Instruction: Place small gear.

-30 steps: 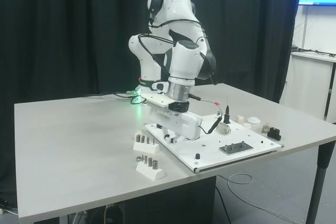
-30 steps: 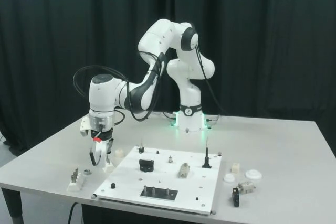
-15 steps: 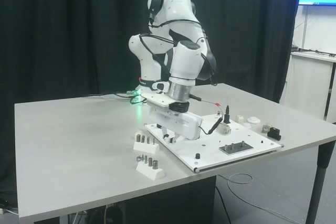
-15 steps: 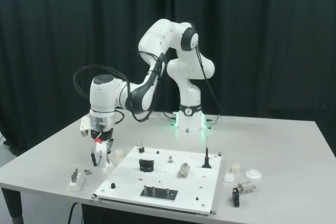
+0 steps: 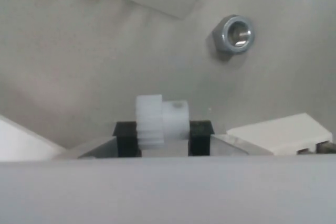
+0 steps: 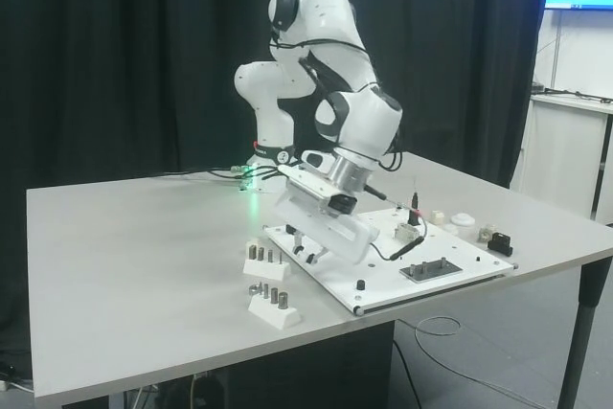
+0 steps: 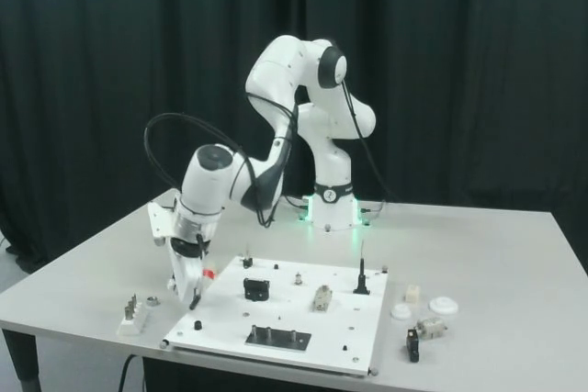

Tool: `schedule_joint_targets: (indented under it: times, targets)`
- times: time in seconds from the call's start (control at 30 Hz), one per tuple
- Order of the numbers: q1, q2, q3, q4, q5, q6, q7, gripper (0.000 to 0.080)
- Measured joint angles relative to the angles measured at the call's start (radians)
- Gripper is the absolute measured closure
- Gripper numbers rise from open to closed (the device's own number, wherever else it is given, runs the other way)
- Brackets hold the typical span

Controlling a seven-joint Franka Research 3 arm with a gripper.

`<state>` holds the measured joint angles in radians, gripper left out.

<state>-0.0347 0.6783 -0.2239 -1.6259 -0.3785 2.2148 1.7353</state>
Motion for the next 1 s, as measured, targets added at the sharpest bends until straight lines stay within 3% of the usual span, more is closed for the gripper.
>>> schedule_joint_targets:
  times: [0.1, 0.2, 0.67, 1.0]
  targets:
    - [-0.032, 0.0, 0.048, 0.0, -0.066, -0.027, 0.048, 0.0611]
    - [-0.053, 0.002, 0.074, 0.001, -0.101, -0.05, 0.09, 0.0611]
    - [-0.062, 0.014, 0.079, 0.032, -0.159, -0.114, 0.084, 0.0611]
    - [-0.062, 0.035, 0.096, 0.096, -0.192, -0.204, 0.034, 0.0611]
